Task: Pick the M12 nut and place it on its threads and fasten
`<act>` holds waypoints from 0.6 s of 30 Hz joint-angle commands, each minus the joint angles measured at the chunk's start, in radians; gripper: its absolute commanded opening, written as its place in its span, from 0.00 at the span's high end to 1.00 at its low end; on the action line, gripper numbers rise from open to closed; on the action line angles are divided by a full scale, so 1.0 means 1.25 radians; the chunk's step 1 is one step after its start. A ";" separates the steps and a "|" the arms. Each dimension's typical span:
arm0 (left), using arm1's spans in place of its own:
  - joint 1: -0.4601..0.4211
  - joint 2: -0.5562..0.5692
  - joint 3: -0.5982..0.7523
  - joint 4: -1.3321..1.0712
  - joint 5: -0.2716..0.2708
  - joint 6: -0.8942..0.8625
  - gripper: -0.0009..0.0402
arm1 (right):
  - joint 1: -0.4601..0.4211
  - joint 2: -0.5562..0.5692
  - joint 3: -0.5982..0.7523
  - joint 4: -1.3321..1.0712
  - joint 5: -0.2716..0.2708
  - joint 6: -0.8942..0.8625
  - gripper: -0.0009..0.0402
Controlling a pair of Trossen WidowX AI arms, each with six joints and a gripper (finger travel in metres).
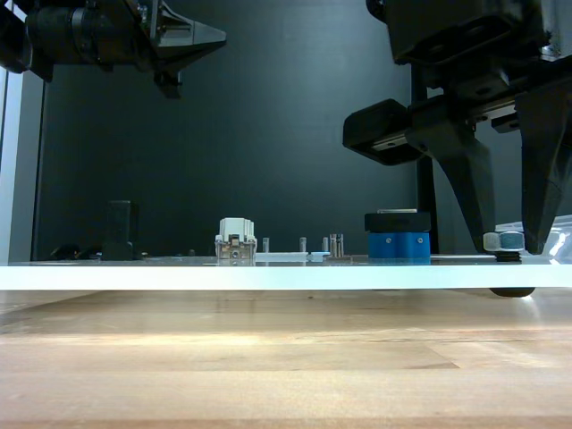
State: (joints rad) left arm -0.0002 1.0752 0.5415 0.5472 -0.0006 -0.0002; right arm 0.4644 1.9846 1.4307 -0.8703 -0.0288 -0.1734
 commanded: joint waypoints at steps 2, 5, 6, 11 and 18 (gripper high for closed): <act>0.000 0.000 0.000 0.000 0.000 0.000 0.98 | 0.000 0.000 -0.001 -0.005 0.002 0.125 0.94; 0.000 0.000 0.000 0.000 0.000 0.000 0.98 | 0.000 0.000 -0.001 -0.005 0.002 0.222 0.94; 0.000 0.000 0.000 0.000 0.000 0.000 0.98 | 0.000 0.000 -0.001 -0.005 0.002 0.255 0.94; 0.000 0.000 0.000 0.000 0.000 0.000 0.98 | 0.000 0.000 -0.001 -0.005 0.002 0.449 0.94; 0.000 0.000 0.000 0.000 0.000 0.000 0.98 | 0.000 0.000 -0.001 -0.005 0.009 0.660 0.94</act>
